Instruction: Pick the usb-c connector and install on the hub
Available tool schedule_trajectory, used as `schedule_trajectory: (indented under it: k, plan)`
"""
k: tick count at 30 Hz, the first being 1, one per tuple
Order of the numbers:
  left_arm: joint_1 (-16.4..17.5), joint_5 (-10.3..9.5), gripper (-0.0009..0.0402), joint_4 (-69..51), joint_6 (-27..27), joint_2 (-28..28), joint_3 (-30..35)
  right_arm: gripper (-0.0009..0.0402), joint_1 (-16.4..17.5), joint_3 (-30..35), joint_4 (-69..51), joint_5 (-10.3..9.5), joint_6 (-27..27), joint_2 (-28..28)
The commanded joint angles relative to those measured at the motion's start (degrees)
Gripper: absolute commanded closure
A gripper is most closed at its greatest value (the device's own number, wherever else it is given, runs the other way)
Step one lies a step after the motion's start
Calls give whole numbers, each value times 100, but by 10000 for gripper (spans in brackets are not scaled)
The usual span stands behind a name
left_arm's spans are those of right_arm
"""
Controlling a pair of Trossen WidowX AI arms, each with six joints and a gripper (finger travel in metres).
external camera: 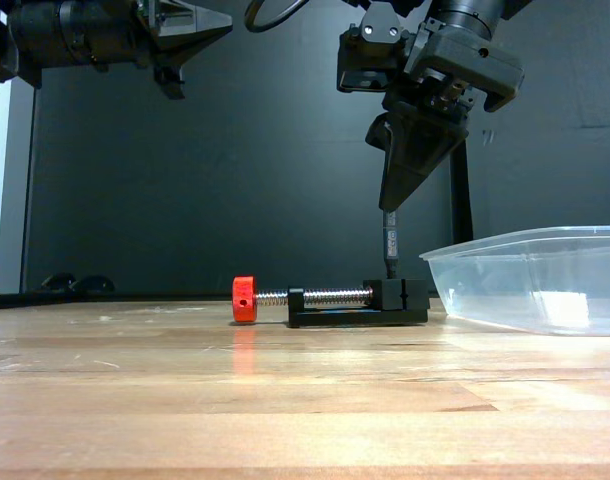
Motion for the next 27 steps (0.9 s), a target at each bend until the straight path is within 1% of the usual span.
schedule_trajectory:
  k: [1, 4, 7, 14, 17, 21, 27]
  plan:
    - [2, 0, 393, 2, 0, 0, 0, 339, -2, 7, 20, 31, 7, -35]
    - [2, 0, 393, 2, 0, 0, 0, 320, -2, 7, 20, 17, 4, -61]
    - [2, 0, 393, 4, 0, 0, 0, 298, 0, 7, 13, -37, -15, -125]
    - [0, 0, 393, 2, 0, 0, 0, 225, 0, 7, -177, -35, 2, -372]
    - [0, 0, 393, 2, 0, 0, 0, 201, 0, 7, -337, -37, 4, -507]
    - [2, 0, 393, 2, 0, 0, 0, 186, 0, 7, -518, -33, 20, -702]
    - [2, 0, 393, 2, 0, 0, 0, 185, 0, 7, -592, -28, 17, -839]
